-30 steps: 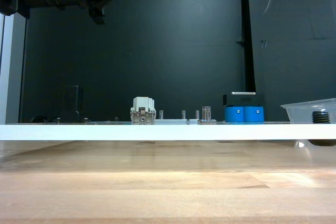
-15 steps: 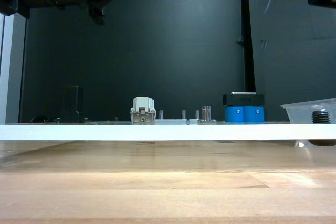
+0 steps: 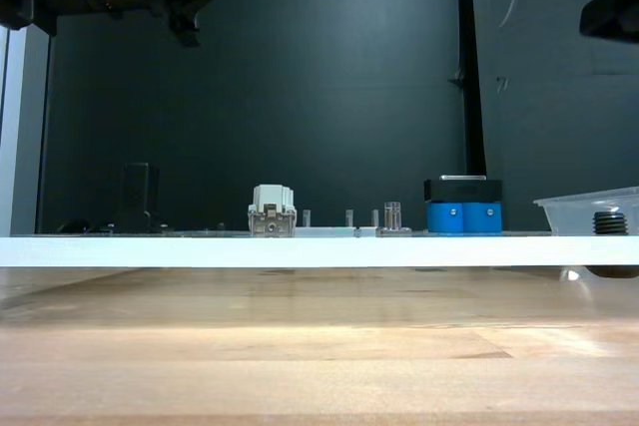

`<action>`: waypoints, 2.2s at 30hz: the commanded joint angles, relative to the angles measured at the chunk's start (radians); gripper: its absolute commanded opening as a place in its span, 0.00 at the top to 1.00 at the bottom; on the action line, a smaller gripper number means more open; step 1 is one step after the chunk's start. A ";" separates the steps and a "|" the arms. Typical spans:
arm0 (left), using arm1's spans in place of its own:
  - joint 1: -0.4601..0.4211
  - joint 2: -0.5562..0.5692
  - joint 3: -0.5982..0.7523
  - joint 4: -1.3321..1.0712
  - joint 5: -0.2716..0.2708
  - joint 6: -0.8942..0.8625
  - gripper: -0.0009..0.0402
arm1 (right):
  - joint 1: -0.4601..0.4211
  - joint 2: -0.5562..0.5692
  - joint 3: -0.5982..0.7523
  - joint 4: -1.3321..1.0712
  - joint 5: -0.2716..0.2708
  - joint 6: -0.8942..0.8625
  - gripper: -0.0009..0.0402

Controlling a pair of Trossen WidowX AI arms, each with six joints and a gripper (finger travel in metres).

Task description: Remove the RJ45 connector from the taskboard and place in the container

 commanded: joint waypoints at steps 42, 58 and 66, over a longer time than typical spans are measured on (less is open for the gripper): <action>0.000 0.000 0.000 0.000 0.000 0.000 0.98 | 0.001 0.016 -0.065 0.103 -0.002 -0.029 0.68; 0.000 0.000 0.000 0.000 0.000 0.000 0.98 | 0.004 0.016 -0.079 0.130 -0.026 -0.029 0.73; 0.000 0.000 0.000 0.000 0.000 0.000 0.98 | 0.005 0.016 -0.079 0.129 -0.026 -0.029 0.88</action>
